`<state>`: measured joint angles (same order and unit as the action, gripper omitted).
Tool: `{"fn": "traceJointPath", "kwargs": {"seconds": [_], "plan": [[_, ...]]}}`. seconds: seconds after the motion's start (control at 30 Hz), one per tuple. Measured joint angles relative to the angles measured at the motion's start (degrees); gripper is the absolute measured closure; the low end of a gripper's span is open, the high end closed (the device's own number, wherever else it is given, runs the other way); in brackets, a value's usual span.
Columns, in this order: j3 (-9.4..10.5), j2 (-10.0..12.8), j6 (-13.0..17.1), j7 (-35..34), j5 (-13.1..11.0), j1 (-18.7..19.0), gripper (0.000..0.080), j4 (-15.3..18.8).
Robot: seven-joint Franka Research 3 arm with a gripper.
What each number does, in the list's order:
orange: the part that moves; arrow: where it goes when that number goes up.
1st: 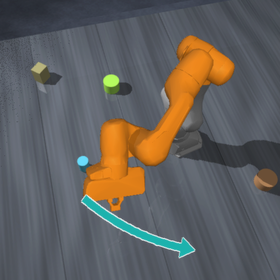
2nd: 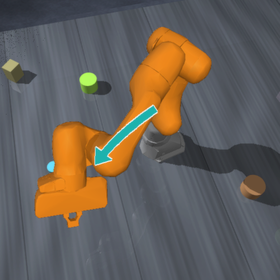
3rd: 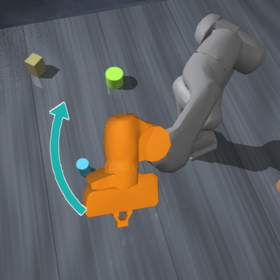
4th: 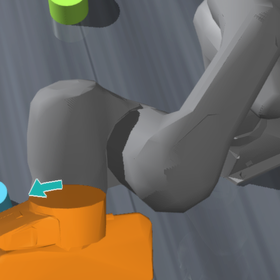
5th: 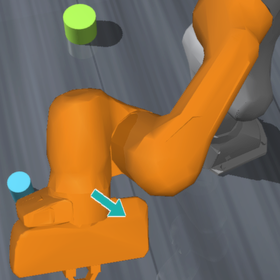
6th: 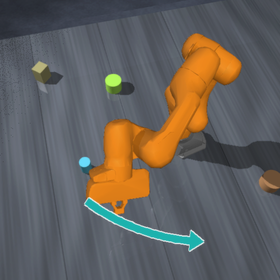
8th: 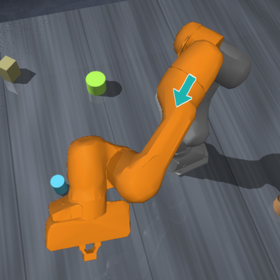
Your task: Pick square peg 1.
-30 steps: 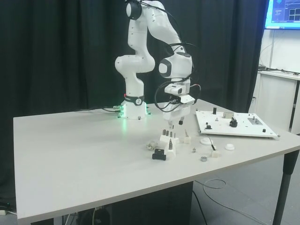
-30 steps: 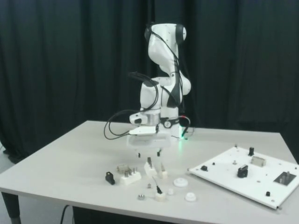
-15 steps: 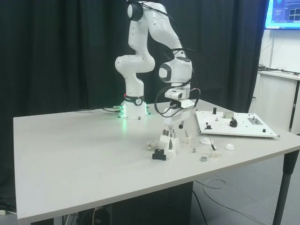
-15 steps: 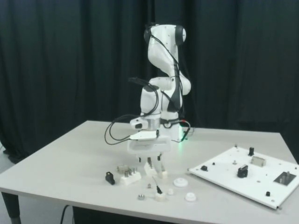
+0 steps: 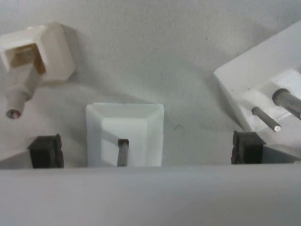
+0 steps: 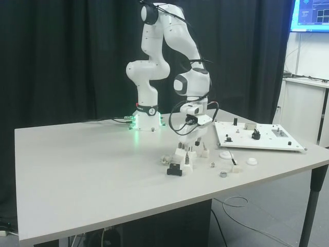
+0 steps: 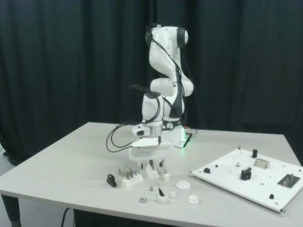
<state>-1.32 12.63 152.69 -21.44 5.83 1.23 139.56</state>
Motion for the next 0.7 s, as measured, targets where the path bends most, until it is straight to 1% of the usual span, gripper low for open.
{"fn": "traceJointPath", "kwargs": {"seconds": [0.43,0.63,0.67,0.7], "plan": [[-0.31,1.7,1.7,0.1,0.0,0.0,0.0003,0.0],[-0.51,2.1,1.8,0.1,-0.9,0.0,0.0003,0.0],[-0.55,2.1,1.8,0.1,-0.9,0.0,0.0112,0.0],[-0.59,2.2,1.8,0.1,-0.9,0.0,0.0112,0.0]]}}
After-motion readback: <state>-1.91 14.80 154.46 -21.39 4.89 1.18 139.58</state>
